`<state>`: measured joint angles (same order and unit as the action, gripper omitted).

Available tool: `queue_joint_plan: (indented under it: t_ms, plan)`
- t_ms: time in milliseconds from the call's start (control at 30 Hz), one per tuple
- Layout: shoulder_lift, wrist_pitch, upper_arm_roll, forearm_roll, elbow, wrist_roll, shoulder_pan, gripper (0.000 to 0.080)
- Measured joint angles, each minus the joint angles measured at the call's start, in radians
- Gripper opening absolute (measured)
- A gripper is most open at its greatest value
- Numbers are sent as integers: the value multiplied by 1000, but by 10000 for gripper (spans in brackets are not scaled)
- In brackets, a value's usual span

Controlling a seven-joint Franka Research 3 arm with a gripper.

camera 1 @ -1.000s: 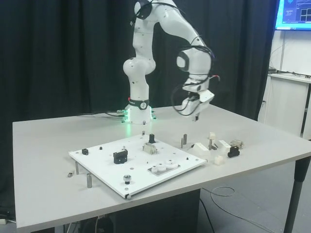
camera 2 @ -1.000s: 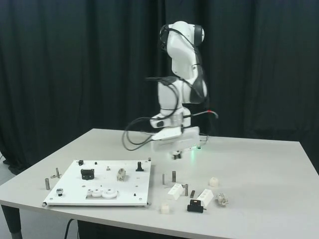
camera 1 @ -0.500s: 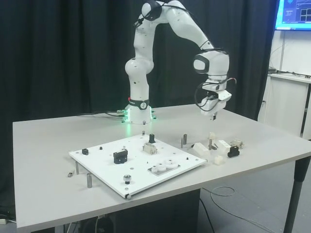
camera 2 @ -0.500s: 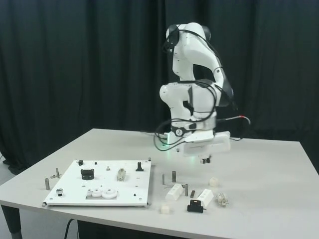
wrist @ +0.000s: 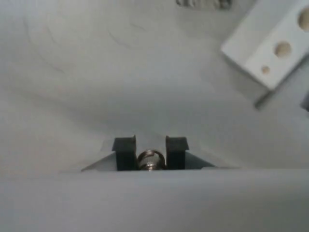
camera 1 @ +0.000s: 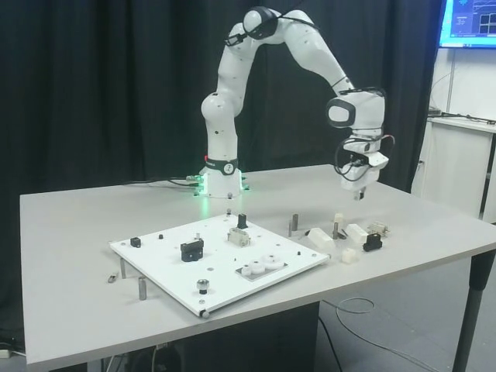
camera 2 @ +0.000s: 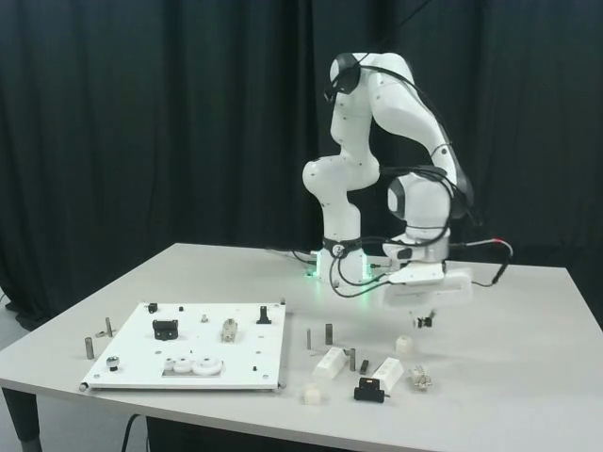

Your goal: Place BNC.

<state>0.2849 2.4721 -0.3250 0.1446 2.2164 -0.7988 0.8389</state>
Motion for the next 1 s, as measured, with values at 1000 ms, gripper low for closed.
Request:
queue_joint_plan:
  t_ms: [1000]
  plan:
    - [246, -45, 50, 86, -226, -67, 0, 178]
